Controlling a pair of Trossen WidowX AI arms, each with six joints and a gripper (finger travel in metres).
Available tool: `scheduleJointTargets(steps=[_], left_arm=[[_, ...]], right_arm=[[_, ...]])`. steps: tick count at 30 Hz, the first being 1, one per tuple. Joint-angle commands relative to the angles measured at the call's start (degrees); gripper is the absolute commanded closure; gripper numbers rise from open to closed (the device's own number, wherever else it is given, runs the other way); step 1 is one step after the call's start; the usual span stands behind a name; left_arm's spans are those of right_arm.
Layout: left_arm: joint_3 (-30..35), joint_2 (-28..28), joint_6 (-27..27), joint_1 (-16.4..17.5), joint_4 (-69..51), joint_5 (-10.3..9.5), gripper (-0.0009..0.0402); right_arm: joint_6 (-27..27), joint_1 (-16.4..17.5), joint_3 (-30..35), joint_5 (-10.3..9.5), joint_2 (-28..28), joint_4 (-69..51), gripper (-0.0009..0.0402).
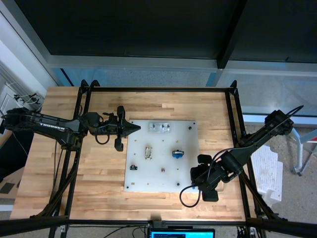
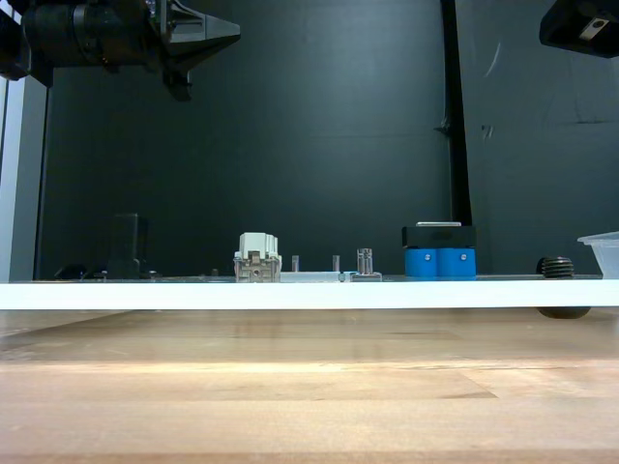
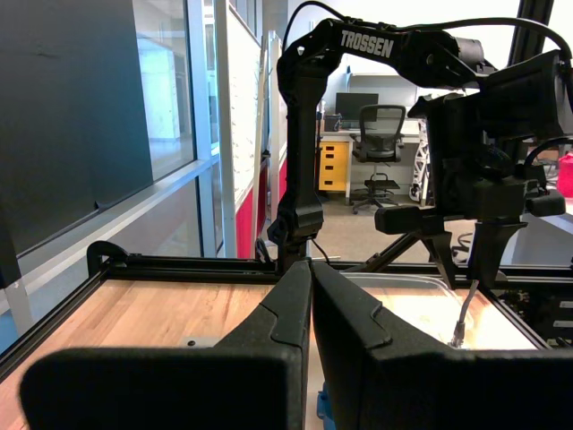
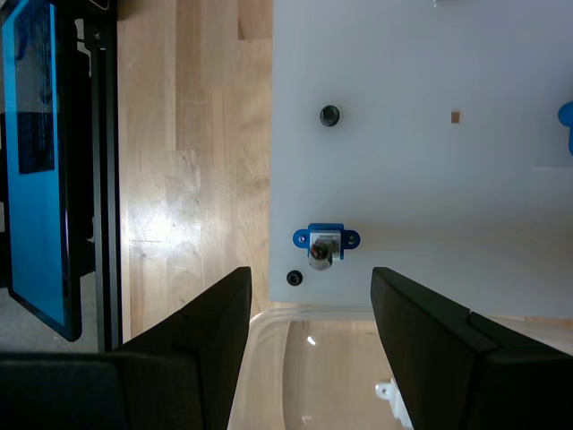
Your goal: Pick the RJ45 connector and install on taskboard
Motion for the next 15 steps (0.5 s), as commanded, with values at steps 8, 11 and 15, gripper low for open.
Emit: scheduleJointTargets(steps=[8, 11, 15], left_arm=[[0.0, 0.0, 0.0, 0.0, 0.0, 0.02, 0.0393], [0.0, 0.0, 0.0, 0.0, 0.0, 0.02, 0.0393], [0.0, 0.0, 0.0, 0.0, 0.0, 0.02, 0.0393]], right_arm=[[0.0, 0.0, 0.0, 0.02, -0.6, -0.1, 0.0216], [-0.1, 0.0, -0.2, 0.04, -1.9, -0.1, 0.0217], [-0.8, -0.2, -0.5, 1.90, -4.5, -0.1, 0.0216]])
